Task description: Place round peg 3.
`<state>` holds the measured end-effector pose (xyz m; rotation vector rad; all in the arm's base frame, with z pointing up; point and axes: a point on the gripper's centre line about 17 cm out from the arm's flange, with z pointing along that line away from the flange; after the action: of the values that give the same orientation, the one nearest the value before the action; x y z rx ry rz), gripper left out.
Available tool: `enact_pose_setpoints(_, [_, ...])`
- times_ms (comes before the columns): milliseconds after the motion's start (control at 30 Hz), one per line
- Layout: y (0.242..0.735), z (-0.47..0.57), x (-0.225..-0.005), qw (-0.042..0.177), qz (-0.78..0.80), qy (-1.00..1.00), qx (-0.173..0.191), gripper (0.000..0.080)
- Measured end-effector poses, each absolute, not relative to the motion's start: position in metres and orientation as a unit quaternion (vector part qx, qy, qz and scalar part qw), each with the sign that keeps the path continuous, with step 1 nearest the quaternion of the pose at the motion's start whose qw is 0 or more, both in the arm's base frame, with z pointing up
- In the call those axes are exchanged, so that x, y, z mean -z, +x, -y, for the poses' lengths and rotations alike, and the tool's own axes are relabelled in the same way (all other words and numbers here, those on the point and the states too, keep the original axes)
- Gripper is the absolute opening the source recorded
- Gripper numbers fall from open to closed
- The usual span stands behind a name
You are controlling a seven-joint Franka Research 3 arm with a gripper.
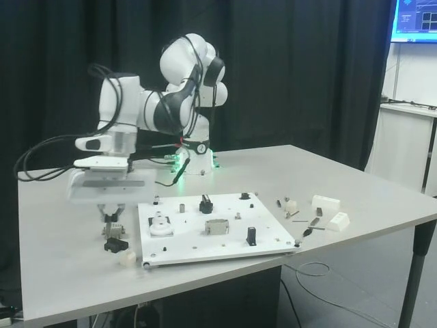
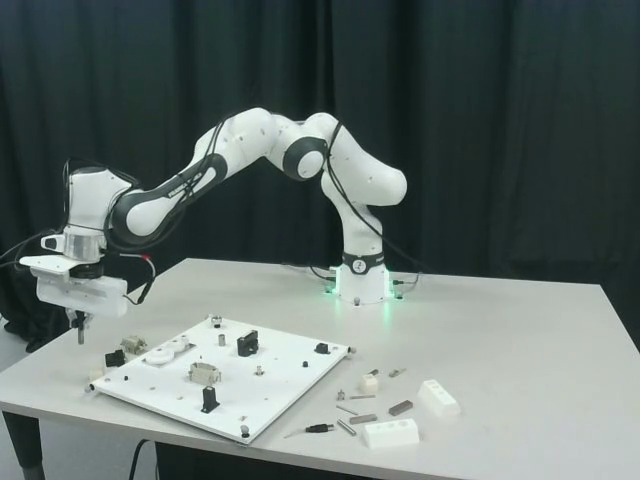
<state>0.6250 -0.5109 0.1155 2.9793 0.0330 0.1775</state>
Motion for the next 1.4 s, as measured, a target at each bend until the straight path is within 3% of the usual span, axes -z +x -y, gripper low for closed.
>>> enact_pose_setpoints(667, [0.639, 0.521, -0.067, 0.06, -0.02, 0.994, -0.085, 0.0107])
enact_pose_setpoints(1300, [0.642, 0.512, -0.053, 0.052, -0.024, 0.995, -0.082, 0.0107])
enact_pose_setpoints(1333, [0.642, 0.512, -0.053, 0.052, -0.024, 0.995, -0.082, 0.0145])
enact_pose_setpoints(1400, [0.642, 0.512, -0.052, 0.052, -0.024, 0.995, -0.082, 0.0145])
